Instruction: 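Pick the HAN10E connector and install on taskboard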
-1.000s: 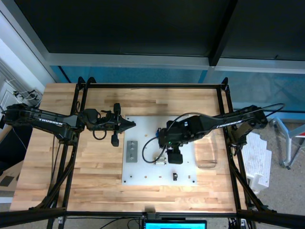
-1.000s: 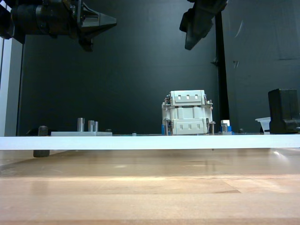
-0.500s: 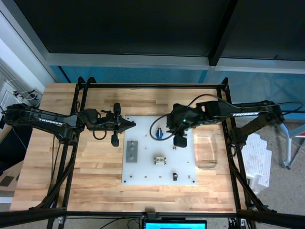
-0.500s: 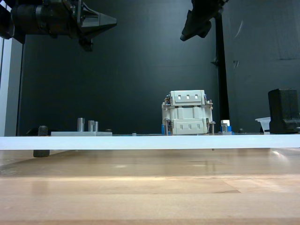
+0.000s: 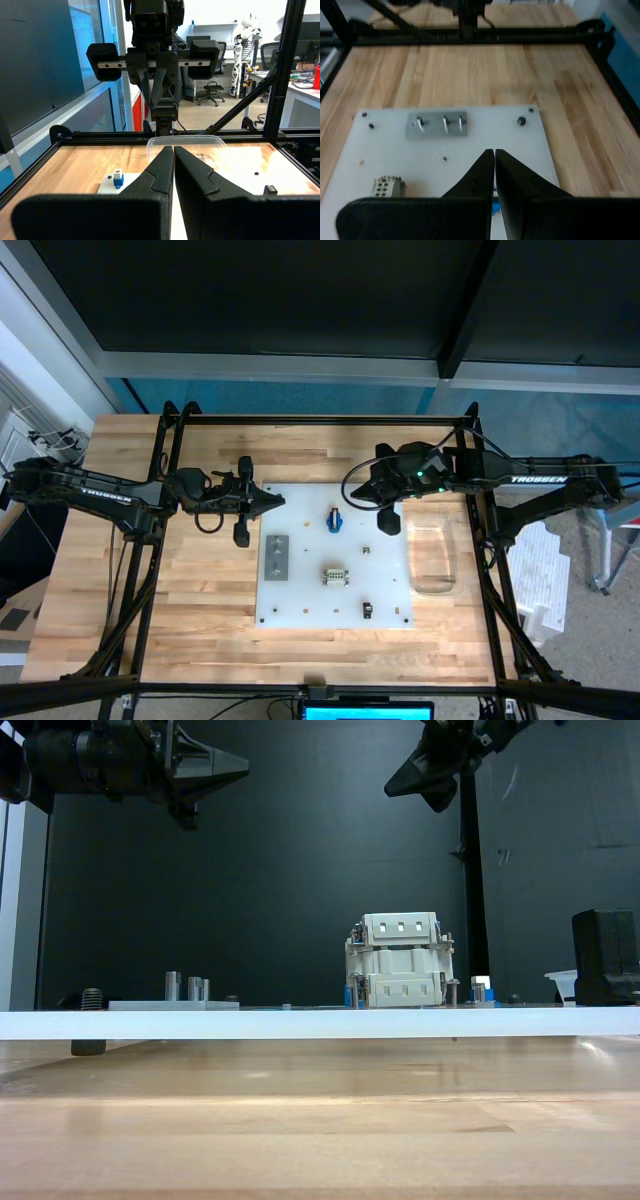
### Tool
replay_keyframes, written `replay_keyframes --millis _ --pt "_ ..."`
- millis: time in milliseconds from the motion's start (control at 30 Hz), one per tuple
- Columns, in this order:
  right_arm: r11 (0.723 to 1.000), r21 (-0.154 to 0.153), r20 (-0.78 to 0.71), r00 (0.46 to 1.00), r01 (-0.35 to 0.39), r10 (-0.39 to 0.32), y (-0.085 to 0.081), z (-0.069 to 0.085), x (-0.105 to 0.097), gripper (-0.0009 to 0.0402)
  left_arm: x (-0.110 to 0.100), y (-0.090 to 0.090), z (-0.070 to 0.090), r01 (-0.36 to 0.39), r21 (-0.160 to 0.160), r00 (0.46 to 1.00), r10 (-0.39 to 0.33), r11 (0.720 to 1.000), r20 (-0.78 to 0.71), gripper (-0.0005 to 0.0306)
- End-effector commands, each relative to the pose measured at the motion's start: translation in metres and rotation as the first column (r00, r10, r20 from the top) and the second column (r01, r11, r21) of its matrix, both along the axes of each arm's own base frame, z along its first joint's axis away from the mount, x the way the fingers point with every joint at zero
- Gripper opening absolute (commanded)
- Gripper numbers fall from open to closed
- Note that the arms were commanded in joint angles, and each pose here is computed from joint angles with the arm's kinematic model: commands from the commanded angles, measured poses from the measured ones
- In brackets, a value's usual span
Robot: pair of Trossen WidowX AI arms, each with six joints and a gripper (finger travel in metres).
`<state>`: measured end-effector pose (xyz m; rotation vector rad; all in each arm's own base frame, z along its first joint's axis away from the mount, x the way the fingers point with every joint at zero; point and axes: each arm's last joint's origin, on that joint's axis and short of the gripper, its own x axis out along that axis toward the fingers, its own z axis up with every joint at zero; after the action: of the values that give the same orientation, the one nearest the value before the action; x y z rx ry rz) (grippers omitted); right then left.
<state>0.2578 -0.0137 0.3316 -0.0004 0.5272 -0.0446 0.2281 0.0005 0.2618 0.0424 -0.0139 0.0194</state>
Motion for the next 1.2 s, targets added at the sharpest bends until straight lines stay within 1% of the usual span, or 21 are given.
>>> replay_keyframes --millis 33,133,233,400,600,733,800,833,1067,1200 --pt "1.000 0.012 0.091 0.996 0.017 -0.018 -0.001 -0.002 -0.003 0.0000 0.000 0.000 0.000 0.000 0.000 1.000 0.000 1.000 0.000 0.0001" --pt "0.999 0.024 0.194 0.981 0.022 -0.026 -0.001 -0.004 -0.004 0.0000 0.000 0.000 0.000 0.000 0.000 1.000 0.000 1.000 0.000 0.0001" --pt "1.000 0.021 0.264 0.964 0.021 -0.026 -0.001 -0.008 -0.008 0.0000 0.000 0.000 0.000 0.000 0.000 1.000 0.000 1.000 0.000 0.0001" --pt "1.000 0.016 0.325 0.945 0.018 -0.023 -0.001 -0.015 -0.013 0.0000 0.000 0.000 0.000 0.000 0.000 1.000 0.000 1.000 0.000 0.0001" --pt "1.000 0.016 0.401 0.916 0.017 -0.022 0.000 -0.028 -0.018 0.0000 0.000 0.000 0.000 0.000 0.000 1.000 0.000 1.000 0.000 0.0001" --pt "0.999 0.042 0.461 0.887 0.018 -0.035 0.000 -0.035 -0.019 0.0000 0.000 0.000 0.000 0.000 0.000 1.000 0.000 1.000 0.000 0.0001" --pt "0.998 0.059 0.490 0.871 0.017 -0.044 0.000 -0.037 -0.020 0.0000 0.000 0.000 0.000 0.000 0.000 1.000 0.000 1.000 0.000 0.0001" --pt "0.998 0.062 0.501 0.865 0.016 -0.045 0.000 -0.039 -0.020 0.0000 0.000 0.000 0.000 0.000 0.000 1.000 0.000 1.000 0.000 0.0001" --pt "0.998 0.057 0.537 0.843 0.013 -0.042 0.000 -0.049 -0.023 0.0000 0.000 0.000 0.000 0.000 0.000 1.000 0.000 1.000 0.000 0.0001" --pt "0.999 0.048 0.534 0.844 0.014 -0.037 0.000 -0.053 -0.024 0.0000 0.000 0.000 0.000 0.000 0.000 1.000 0.000 1.000 0.000 0.0001"
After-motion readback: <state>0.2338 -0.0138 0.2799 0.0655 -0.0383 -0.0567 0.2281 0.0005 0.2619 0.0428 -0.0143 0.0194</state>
